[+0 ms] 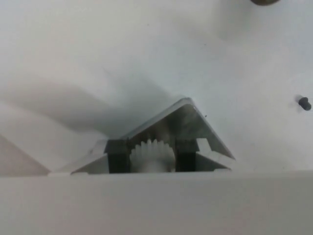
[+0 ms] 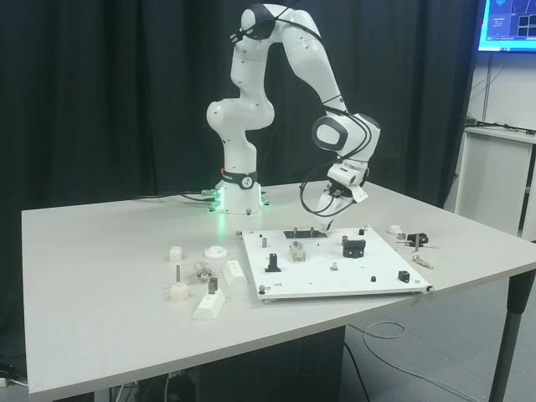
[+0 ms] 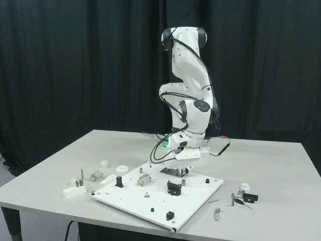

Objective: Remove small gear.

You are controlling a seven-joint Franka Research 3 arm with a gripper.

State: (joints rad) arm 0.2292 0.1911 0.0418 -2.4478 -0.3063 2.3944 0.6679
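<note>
Looking past the fingertips, the wrist view shows the gripper (image 1: pixel 152 159) closed on the small gear (image 1: pixel 151 155), a white toothed wheel pinched between black pads above the white board (image 1: pixel 146 58). In the first room view the gripper (image 2: pixel 328 223) hangs just above the board's (image 2: pixel 335 280) far edge, and the second room view shows the gripper (image 3: pixel 181 172) likewise low over the board (image 3: pixel 150 198) on the grey table (image 3: pixel 271 165)

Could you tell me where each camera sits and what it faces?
Wrist view: on the wrist, looking down at the small gear between the gripper fingers.
First room view: off the table's front, facing the arm and white board.
Second room view: off another side, facing the same.
Both room views share arm, board, table.
</note>
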